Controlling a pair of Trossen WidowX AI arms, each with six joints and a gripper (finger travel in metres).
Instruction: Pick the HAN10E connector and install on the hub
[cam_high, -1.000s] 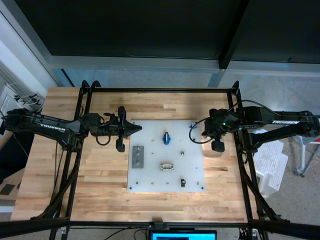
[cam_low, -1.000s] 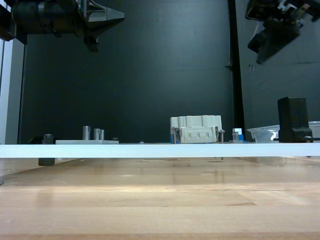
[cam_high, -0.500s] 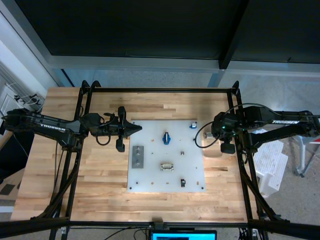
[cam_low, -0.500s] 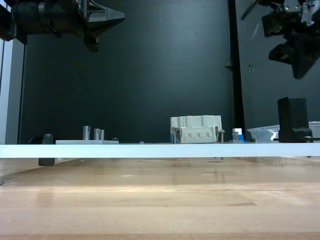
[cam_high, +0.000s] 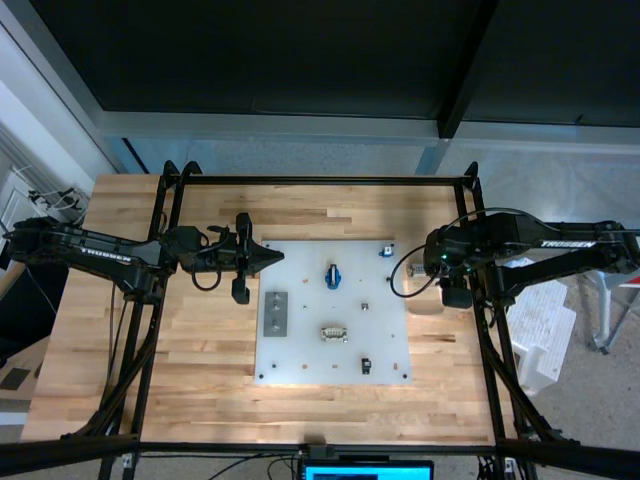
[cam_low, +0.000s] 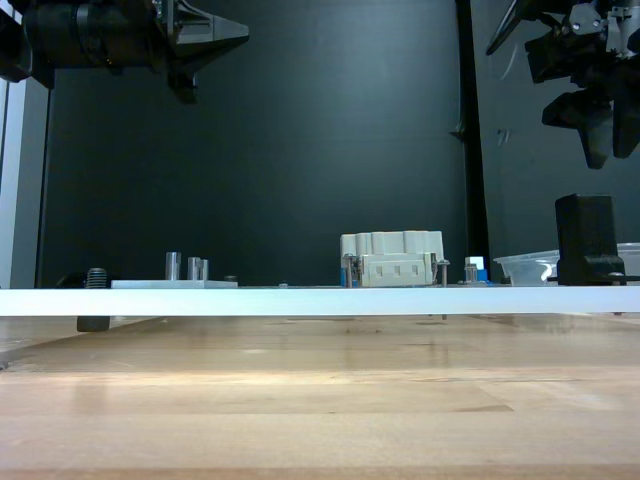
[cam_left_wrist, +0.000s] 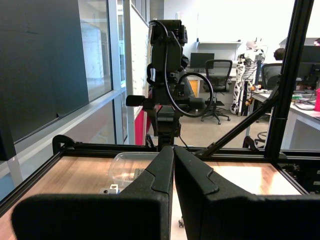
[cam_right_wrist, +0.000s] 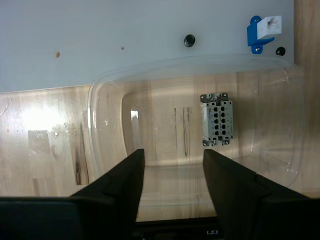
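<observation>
The HAN10E connector (cam_right_wrist: 216, 120), pale grey with two rows of pin holes, lies flat inside a clear plastic tray (cam_right_wrist: 107, 125) beside the white board's right edge. My right gripper (cam_right_wrist: 174, 175) hangs open above that tray, pointing down, with nothing between its fingers (cam_right_wrist: 120, 185). It also shows in the high view (cam_high: 455, 293) and the low view (cam_low: 600, 125). The hub (cam_high: 334, 334) sits on the white board (cam_high: 300, 370), standing beige and upright in the low view (cam_low: 392, 259). My left gripper (cam_high: 270, 258) is shut and held high over the board's left edge, its fingers (cam_left_wrist: 173, 170) pressed together.
On the board are a grey metal block (cam_high: 275, 313), a blue fitting (cam_high: 333, 276), a small black part (cam_high: 367, 365) and a blue-and-white clip (cam_right_wrist: 263, 31). A black frame (cam_high: 320, 181) surrounds the table. A laptop screen (cam_high: 367, 470) sits at the near edge.
My right arm swung right, off the board's right edge, and turned its gripper downward over the clear tray. The left arm has not moved.
</observation>
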